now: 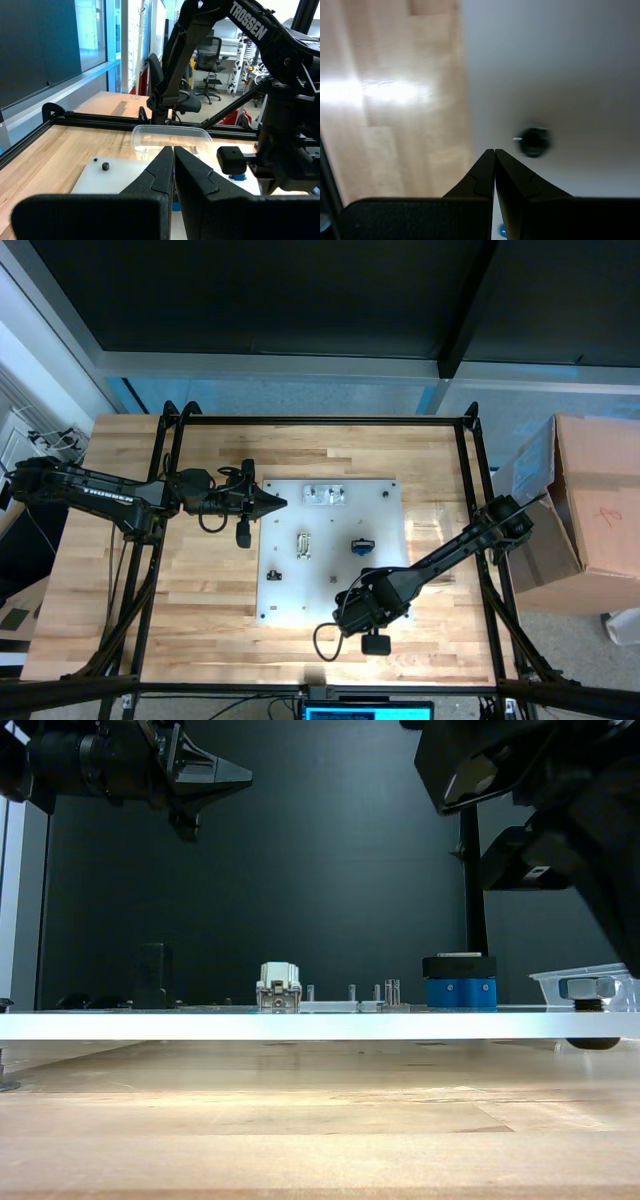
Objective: Unfasten the M12 nut and place it in the container
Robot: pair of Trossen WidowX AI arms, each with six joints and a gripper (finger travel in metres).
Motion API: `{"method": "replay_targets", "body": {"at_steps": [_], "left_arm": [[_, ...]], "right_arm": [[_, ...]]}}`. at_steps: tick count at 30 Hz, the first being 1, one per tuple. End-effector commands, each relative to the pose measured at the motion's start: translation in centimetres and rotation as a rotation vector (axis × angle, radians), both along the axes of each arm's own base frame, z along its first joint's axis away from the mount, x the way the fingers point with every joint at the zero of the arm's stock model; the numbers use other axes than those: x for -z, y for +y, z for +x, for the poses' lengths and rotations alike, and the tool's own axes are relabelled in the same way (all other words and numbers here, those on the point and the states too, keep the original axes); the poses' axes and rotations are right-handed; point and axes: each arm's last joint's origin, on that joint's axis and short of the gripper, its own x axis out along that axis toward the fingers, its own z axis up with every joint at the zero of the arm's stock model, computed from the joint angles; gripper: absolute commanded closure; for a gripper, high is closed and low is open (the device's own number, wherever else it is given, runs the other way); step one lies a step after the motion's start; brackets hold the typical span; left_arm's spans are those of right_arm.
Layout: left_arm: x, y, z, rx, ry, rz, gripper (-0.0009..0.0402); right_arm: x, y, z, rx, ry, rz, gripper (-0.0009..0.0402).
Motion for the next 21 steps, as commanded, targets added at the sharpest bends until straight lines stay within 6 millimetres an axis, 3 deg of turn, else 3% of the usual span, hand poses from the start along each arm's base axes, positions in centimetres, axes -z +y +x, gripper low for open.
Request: {"method": "replay_targets", "body": {"at_steps": [1, 21], "left_arm": [[0.0, 0.01, 0.01, 0.0, -0.001, 0.0, 0.0393], [0.0, 0.0, 0.01, 0.0, 0.0, 0.0, 0.0393]], "right_arm": [[0.41, 0.01, 0.03, -0.003, 0.008, -0.002, 0.0393], [0.6, -0.4, -0.3, 0.003, 0.017, -0.074, 0.0394]]}}
